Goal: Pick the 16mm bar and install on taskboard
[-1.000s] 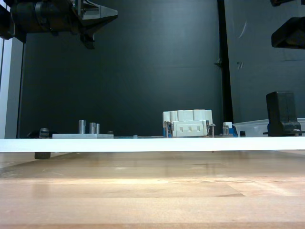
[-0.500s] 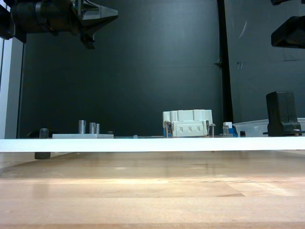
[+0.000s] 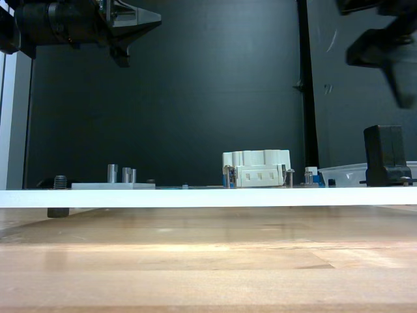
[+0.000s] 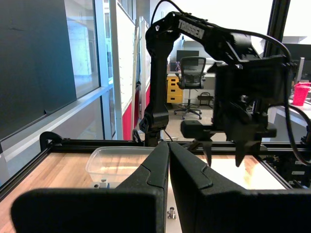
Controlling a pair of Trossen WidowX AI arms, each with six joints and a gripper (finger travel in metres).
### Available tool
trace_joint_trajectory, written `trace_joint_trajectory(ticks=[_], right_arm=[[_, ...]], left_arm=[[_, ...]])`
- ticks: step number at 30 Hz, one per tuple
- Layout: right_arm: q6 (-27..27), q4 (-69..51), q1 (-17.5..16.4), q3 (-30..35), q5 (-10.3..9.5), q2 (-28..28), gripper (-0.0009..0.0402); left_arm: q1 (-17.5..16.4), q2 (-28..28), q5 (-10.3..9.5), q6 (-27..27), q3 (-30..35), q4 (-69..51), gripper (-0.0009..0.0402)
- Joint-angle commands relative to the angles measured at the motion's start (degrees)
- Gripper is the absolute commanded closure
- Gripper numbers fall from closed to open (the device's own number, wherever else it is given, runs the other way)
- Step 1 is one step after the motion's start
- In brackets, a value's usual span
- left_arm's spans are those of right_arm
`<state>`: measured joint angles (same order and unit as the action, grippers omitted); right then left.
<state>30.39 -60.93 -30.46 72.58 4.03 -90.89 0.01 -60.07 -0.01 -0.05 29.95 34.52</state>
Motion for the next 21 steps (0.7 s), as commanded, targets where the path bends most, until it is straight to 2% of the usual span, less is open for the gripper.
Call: trace_joint_trajectory(ticks=[1, 7, 16, 21], right_arm=[[-3.96, 0.00, 3.50, -0.07, 1.09, 1.53, 0.0111], [-11.63, 1.07, 10.93, -0.09, 2.60, 4.83, 0.0129], [-22.27, 7.48, 22.56, -0.15, 2.49, 9.97, 0.0179], [-26.82, 11.52, 27.58, -0.15, 1.79, 12.41, 0.0225]], left_arm=[[-0.02, -0.02, 0.00, 0.00, 0.00, 0.02, 0.0393], [-0.02, -0.02, 0.00, 0.00, 0.00, 0.02, 0.0393], [0.00, -0.02, 0.00, 0.00, 0.00, 0.02, 0.0393], [-0.02, -0.02, 0.00, 0.00, 0.00, 0.02, 0.0393]])
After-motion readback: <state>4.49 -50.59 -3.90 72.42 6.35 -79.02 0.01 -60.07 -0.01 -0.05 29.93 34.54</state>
